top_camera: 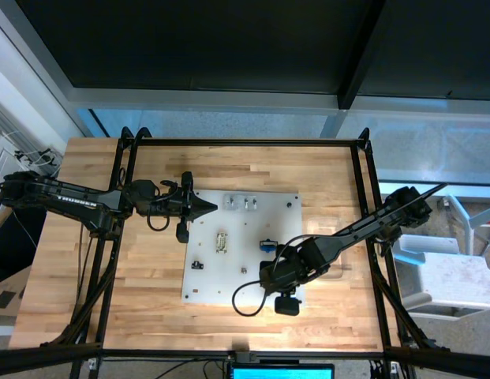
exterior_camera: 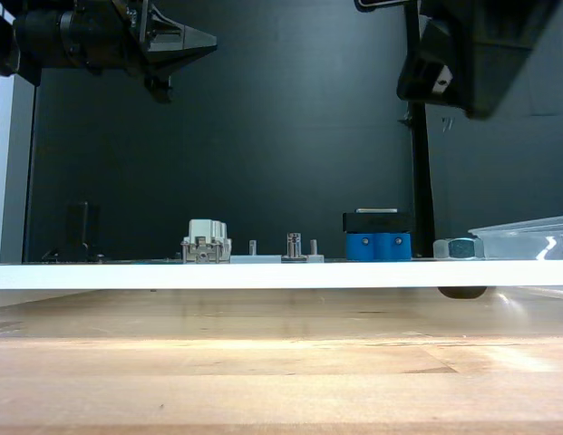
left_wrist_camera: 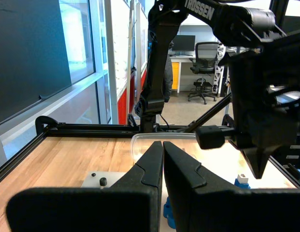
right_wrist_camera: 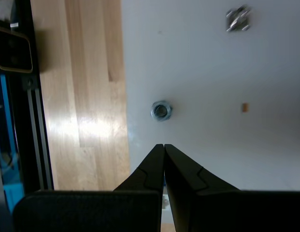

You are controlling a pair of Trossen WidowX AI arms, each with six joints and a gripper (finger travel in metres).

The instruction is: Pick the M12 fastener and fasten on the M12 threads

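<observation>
My right tool [right_wrist_camera: 164, 147] hangs high over the near right part of the flat white plastic board [right_wrist_camera: 212, 67]. Its two black fingers are pressed together with nothing between them. My left tool [left_wrist_camera: 163, 145] is parked well apart, at the board's far left side, likewise closed and empty. The small silver hexagonal metal nut [right_wrist_camera: 161, 110] lies straight ahead of my right fingertips on bare board, close to the edge where the pale wooden bench [right_wrist_camera: 77, 72] begins. In the low view the nut [exterior_camera: 458, 247] sits right down against the board, in front of the clear plastic tray [exterior_camera: 526, 237] rather than inside it, and no black ribs show beneath it. I take it to be run down on its stud, though the high view hides that spot under my arm, so I cannot be sure it is threaded rather than merely resting there. The step in hand, as I read it, is to prove the fastening. To do that well I would part the fingers just wider than the nut, come straight down centred on it and close on two opposite flats. Then I would turn clockwise with only light downward pressure and stop once it resists. Last, I would release fully before rising straight up, so that I neither drag the nut nor back it off.
</observation>
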